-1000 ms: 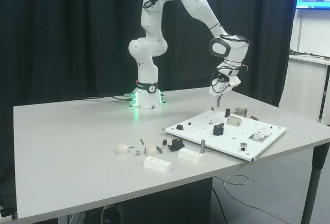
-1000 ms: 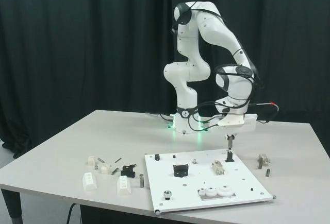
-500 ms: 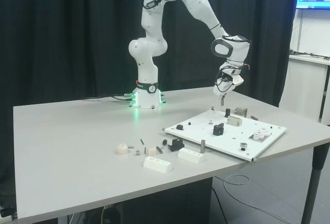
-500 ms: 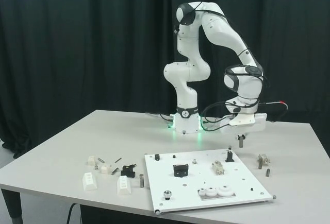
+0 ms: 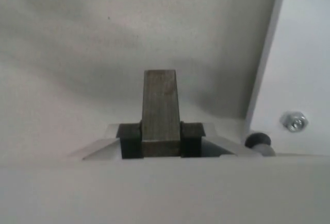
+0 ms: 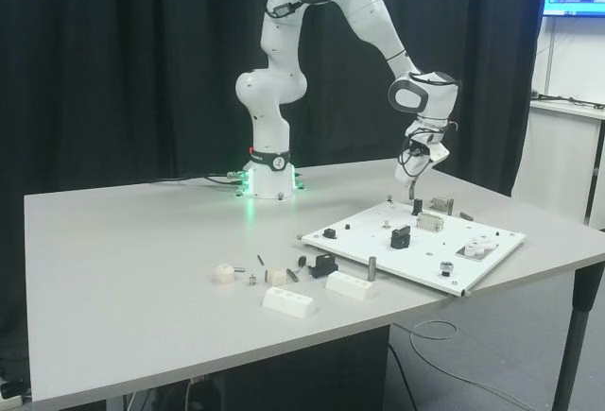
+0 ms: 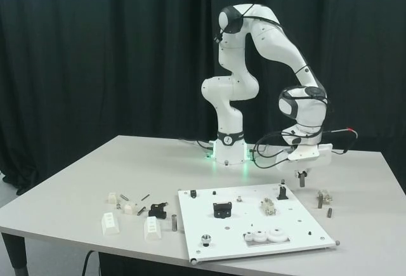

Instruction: Place square peg 4.

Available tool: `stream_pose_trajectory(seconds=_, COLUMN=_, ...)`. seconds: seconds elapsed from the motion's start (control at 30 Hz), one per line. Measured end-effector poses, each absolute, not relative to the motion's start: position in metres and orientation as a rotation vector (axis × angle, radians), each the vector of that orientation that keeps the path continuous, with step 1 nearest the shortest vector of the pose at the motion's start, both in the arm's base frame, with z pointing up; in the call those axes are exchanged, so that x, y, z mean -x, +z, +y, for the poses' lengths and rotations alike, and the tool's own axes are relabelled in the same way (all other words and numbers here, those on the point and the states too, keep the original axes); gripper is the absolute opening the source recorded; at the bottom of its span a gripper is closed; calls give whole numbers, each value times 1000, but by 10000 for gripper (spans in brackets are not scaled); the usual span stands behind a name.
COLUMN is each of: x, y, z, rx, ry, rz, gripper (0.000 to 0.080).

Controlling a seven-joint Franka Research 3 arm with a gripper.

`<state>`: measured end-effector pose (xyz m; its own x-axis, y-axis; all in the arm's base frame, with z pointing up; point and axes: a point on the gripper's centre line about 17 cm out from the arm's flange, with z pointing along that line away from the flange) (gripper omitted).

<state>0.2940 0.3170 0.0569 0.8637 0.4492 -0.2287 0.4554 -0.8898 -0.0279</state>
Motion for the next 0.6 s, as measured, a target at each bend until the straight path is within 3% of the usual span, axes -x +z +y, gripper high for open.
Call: stream_pose_trajectory(seconds=0.6, x=-296, y=53, z=326, rx=-3019, ry=-346, rz=745, gripper=154)
